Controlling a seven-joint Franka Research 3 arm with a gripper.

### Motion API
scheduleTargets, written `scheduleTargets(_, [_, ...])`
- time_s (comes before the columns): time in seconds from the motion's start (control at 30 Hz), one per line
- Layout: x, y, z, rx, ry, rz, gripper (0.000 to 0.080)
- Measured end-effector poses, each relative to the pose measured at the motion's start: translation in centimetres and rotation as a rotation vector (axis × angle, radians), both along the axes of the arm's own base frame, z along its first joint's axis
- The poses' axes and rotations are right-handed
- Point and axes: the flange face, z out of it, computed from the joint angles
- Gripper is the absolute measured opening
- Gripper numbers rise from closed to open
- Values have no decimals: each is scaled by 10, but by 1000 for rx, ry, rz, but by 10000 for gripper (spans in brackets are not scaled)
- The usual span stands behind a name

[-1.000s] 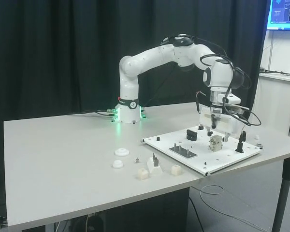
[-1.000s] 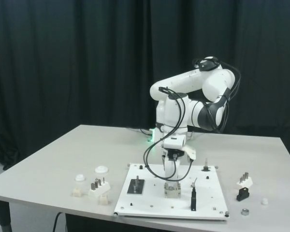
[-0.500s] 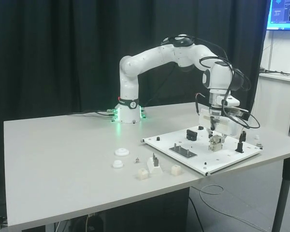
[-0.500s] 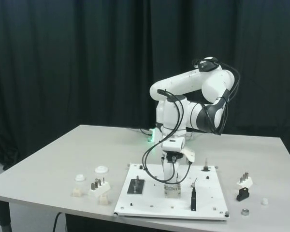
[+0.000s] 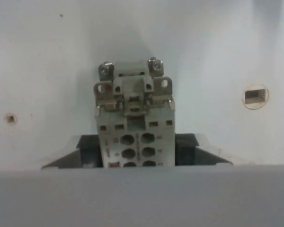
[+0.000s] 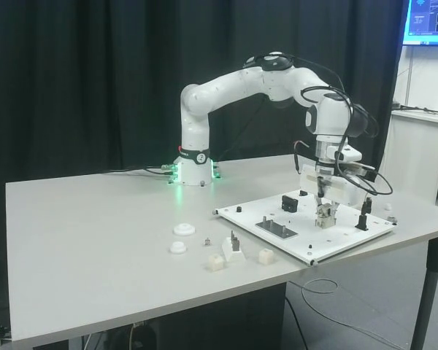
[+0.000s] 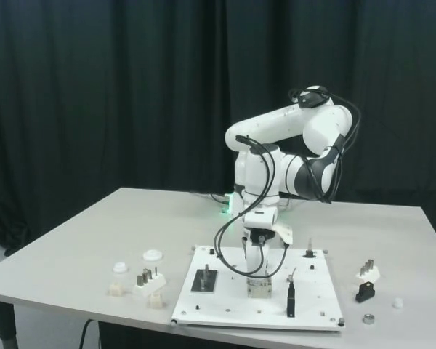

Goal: Pick waterproof.

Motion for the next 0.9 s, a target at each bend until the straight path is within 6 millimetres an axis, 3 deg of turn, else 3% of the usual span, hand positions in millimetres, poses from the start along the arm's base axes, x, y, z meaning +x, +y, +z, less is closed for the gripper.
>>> scheduleTargets(0.2, [0, 0, 7, -7, 1, 5, 317])
scheduleTargets(0.6, [1, 0, 48, -7, 13, 5, 317])
scheduleTargets(0.9, [2, 1, 57, -4, 13, 0, 311])
